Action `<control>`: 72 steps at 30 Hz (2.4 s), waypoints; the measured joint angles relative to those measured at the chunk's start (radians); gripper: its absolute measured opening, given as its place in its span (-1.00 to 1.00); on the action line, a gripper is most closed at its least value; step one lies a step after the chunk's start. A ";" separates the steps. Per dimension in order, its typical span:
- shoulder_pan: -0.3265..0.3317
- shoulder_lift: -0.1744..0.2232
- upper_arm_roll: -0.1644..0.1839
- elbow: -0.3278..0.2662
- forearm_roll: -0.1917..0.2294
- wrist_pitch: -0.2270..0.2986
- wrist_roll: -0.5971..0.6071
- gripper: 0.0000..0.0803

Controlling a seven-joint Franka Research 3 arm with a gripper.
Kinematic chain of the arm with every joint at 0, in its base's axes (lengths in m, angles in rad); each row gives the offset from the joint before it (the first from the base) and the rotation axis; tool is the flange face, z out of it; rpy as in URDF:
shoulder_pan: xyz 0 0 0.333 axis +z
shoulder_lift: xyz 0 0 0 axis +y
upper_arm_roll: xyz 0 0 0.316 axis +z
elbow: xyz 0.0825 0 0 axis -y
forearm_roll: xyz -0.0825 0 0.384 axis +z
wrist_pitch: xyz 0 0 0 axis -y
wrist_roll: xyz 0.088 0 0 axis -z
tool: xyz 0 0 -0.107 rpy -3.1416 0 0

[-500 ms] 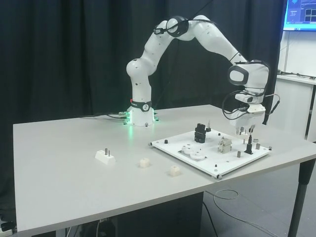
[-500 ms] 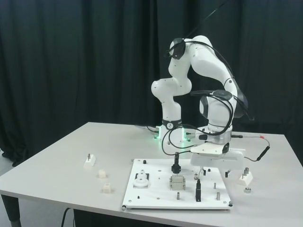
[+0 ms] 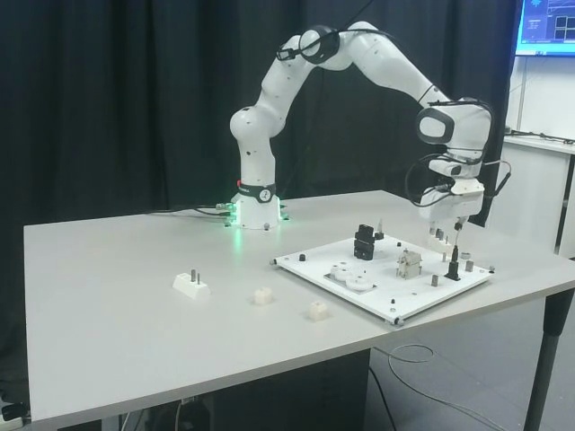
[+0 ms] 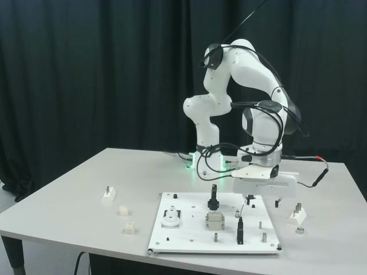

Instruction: Pick round peg 1.

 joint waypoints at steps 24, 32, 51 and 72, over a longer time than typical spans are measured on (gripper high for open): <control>0.030 -0.008 0.006 0.000 -0.001 -0.009 0.112 0.99; 0.075 -0.005 0.016 -0.007 0.001 -0.004 0.178 0.99; 0.189 0.038 0.036 -0.062 0.001 0.129 0.324 0.99; 0.196 0.054 0.035 -0.104 0.025 0.166 0.333 0.99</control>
